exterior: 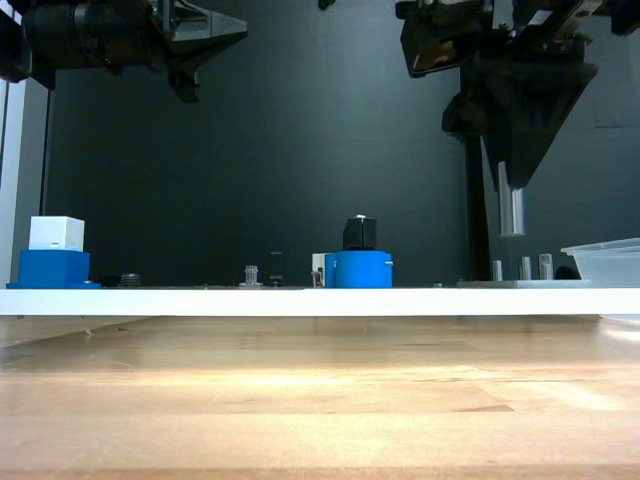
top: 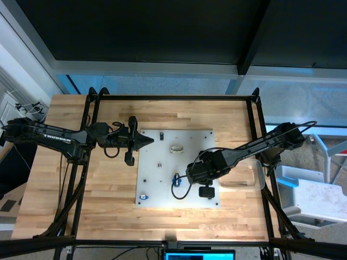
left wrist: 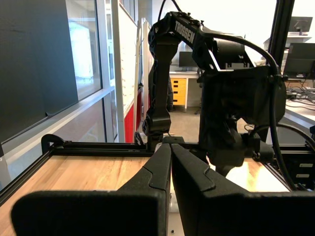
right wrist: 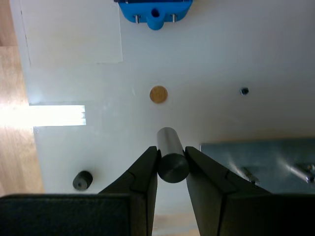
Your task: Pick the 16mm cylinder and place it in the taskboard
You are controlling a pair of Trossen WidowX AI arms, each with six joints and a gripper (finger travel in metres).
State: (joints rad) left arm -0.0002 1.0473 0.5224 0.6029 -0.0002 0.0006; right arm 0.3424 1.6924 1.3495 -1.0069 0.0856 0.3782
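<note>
My right gripper is shut on the 16mm cylinder, a short dark-grey metal peg held upright between the fingers. It hangs a little above the white taskboard, close to a small round brown hole. In the low view the cylinder points down from the right gripper, well above the board. From above, the right gripper is over the board's right half. My left gripper is shut and empty, hovering at the board's left edge.
On the board stand a blue fitting, a blue block topped by a white cube, and several upright pegs on a grey plate. A small dark knob sits near the cylinder. A clear plastic bin lies right of the board.
</note>
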